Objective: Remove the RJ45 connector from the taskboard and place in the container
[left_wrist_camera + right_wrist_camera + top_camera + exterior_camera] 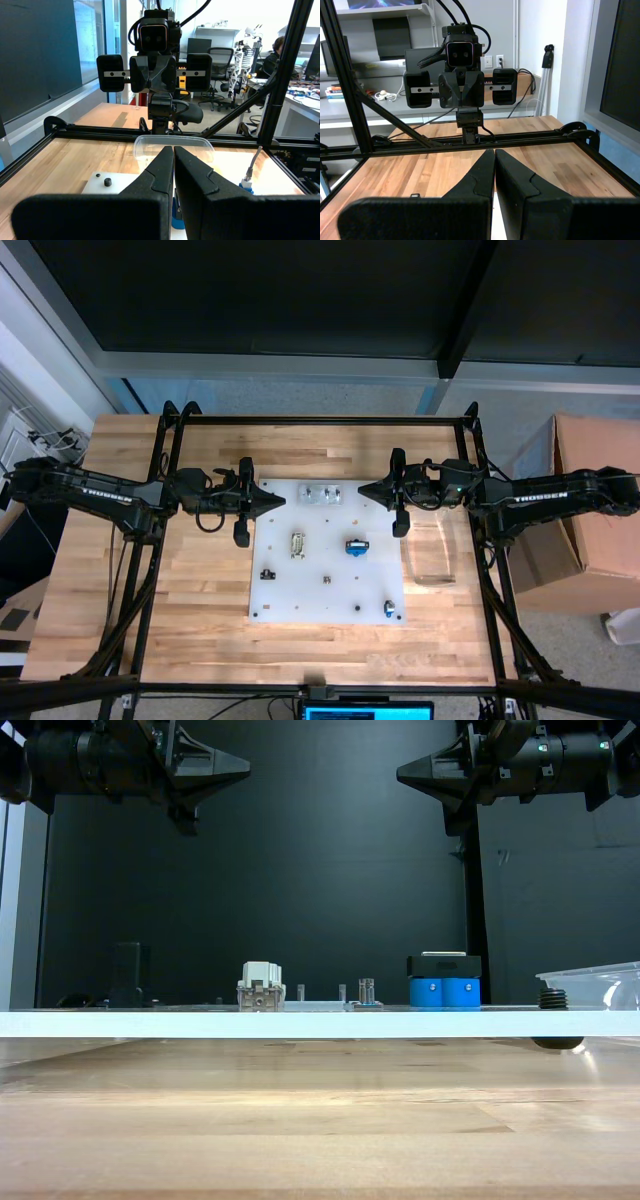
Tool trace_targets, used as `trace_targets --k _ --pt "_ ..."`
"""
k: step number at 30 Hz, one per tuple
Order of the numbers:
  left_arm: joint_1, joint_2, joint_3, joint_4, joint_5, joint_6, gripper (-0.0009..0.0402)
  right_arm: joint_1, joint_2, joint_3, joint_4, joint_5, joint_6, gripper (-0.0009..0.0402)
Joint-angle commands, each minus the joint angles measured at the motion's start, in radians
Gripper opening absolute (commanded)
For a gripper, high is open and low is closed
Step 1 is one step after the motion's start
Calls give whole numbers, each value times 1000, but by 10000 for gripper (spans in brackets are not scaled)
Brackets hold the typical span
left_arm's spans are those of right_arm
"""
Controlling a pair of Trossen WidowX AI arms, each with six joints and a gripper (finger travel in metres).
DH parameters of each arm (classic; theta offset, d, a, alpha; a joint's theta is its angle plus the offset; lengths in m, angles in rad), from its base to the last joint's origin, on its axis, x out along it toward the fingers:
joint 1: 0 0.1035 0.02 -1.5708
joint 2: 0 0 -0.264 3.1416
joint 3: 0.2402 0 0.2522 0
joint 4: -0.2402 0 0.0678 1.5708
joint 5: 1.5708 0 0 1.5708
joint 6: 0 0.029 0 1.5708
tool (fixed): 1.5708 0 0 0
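The RJ45 connector appears to be the plug standing upright in the blue holder on the white taskboard, right of centre; in the left wrist view it shows as a pale plug with a short cable stub. How deep it sits I cannot tell. My left gripper hovers shut above the board's far-left edge, holding nothing. My right gripper hovers shut above the far-right part, also holding nothing. Both tips are high above the board. The clear plastic container lies right of the board.
A beige connector stands left of the blue holder. A clear part sits at the board's far edge between the grippers. Small fittings stand nearer the front. A black frame surrounds the table.
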Motion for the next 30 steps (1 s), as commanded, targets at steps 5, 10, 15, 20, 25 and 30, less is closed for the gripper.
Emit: trace_targets --k 5,10,15,20,25,30 --pt "0 0 0 0 0 1 0 0 0 0 0 0 1 0" --pt "0 0 0 0 0 0 0 1 0 0 0 -2 4 0" --pt "0 0 0 0 0 1 0 3 0 0 0 -8 4 0" --pt "0 0 0 0 0 1 0 7 -11 0 -14 -5 42 0" --pt "0 0 0 0 0 1 0 44 -60 0 -156 -5 41 0" --pt "0 0 0 0 0 0 0 110 -80 33 -362 40 47 0"
